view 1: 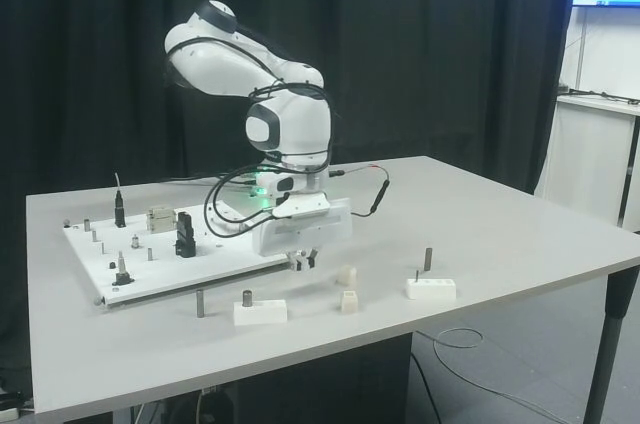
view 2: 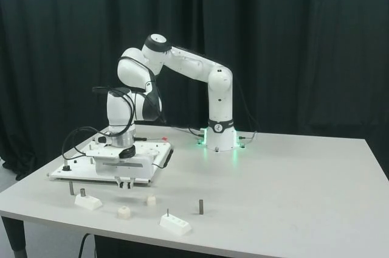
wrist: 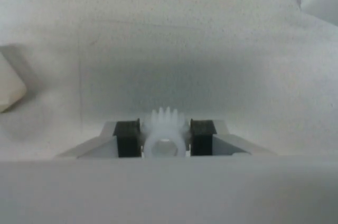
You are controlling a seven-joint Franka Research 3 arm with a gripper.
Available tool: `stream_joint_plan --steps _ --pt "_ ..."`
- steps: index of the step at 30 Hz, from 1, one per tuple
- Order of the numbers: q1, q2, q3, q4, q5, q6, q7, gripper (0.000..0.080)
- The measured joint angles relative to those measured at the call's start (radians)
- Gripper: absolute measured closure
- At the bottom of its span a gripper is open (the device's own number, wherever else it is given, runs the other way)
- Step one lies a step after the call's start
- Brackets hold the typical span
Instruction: Insert small gear.
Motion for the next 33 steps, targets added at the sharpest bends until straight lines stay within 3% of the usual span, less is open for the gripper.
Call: stream_joint_plan --steps 21,33 --pt "-0.050 0.036 0.037 -0.024 0.000 -0.075 -0.089 0.0603" --pt "-0.147 0.063 0.075 -0.093 0.000 -0.133 -0.137 0.0603"
